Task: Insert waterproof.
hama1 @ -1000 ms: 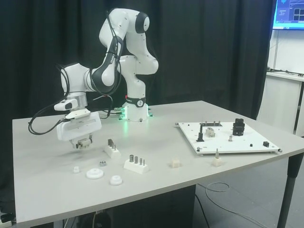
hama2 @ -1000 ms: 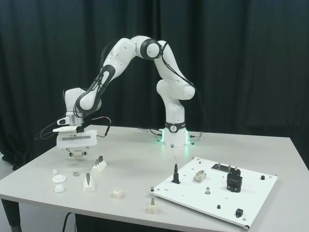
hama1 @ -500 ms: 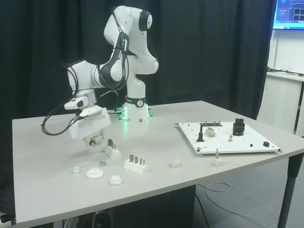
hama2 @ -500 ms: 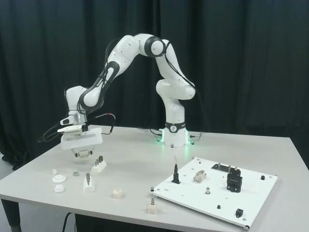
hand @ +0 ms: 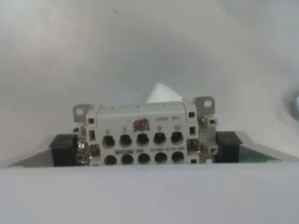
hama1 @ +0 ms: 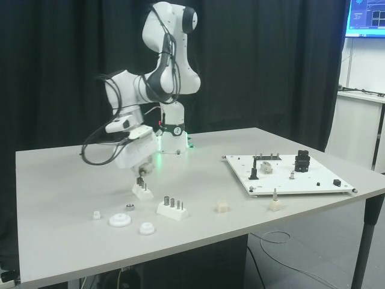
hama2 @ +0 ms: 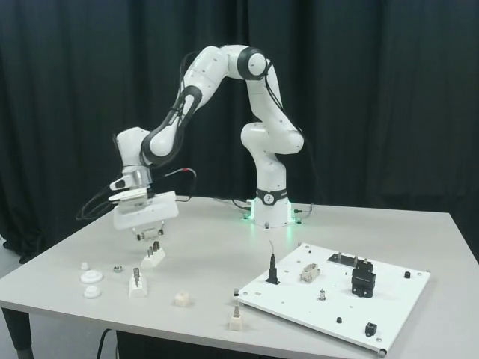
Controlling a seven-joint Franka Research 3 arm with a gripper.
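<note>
One connector (hand: 145, 135), pale and boxy with two rows of round holes, sits pinched between the two fingers of the tool (hand: 145, 148). A black finger pad (hand: 63, 149) presses on each end of it, so the tool is closed on the connector. In the room views the connector is too small to make out under the tool (hama1: 142, 170), which hangs just above the grey counter (hama1: 60, 180) on the left side.

Right under the tool stands a small white block with pins (hama1: 142, 189). A second white block with pins (hama1: 172, 208) sits a little nearer and to the right. Near the front edge lie two white gears (hama1: 120, 220) side by side, with a tiny white piece (hama1: 96, 215) to their left and a small metal nut (hama1: 129, 207) just behind them. A pale cube (hama1: 222, 207) rests near the middle of the counter.

Far over on the right lies a white board (hama1: 301, 180) with black parts and small pegs on it. A small white stand with a peg (hama1: 275, 203) sits just in front of that board.

The white arm (hama2: 224, 67) bends up high and comes down to the tool. Its base (hama2: 271, 213) is bolted at the far side of the counter, with a green light glowing at the bottom. Black curtains (hama2: 374, 90) hang behind everything.
</note>
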